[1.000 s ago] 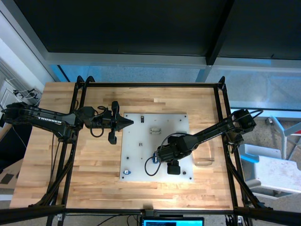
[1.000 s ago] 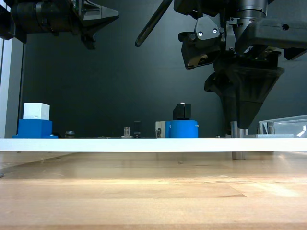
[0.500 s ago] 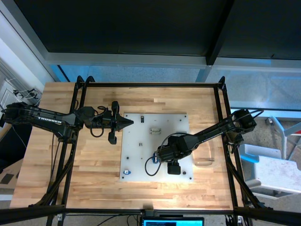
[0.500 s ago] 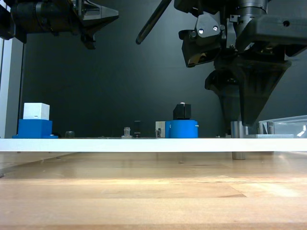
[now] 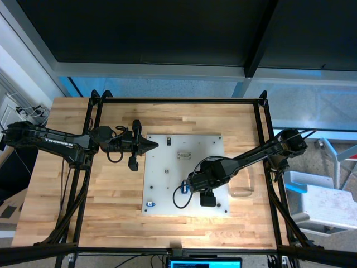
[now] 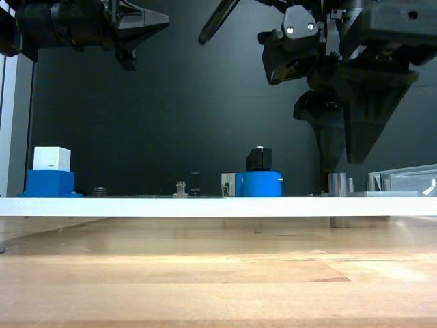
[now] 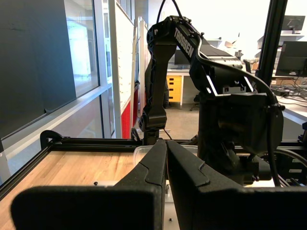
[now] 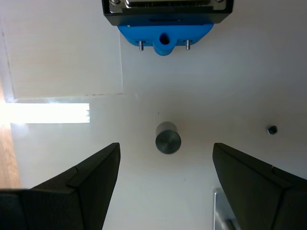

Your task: Pick the 16mm cylinder and place it in the taskboard

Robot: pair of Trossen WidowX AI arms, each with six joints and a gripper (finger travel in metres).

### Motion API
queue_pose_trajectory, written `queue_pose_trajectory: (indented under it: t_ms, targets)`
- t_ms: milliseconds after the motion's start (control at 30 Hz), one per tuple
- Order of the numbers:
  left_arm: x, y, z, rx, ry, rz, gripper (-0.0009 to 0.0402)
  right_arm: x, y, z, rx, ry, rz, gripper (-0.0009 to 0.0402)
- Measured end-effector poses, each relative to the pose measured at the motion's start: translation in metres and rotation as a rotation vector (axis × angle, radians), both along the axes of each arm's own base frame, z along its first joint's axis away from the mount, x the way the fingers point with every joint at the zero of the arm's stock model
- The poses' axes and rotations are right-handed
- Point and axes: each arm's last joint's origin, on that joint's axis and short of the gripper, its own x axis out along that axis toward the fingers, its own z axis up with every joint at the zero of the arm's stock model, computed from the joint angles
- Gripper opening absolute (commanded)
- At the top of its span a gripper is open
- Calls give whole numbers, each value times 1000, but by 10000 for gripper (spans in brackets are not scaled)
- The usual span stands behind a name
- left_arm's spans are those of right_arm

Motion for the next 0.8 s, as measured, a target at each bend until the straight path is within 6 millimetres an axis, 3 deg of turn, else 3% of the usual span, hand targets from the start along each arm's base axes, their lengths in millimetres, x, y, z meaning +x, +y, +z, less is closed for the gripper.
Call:
queue_pose_trajectory:
  t_ms: [800]
  targets:
    - [0, 0, 0, 0, 0, 0, 0, -27, -8, 47, 30, -87, 5, 270]
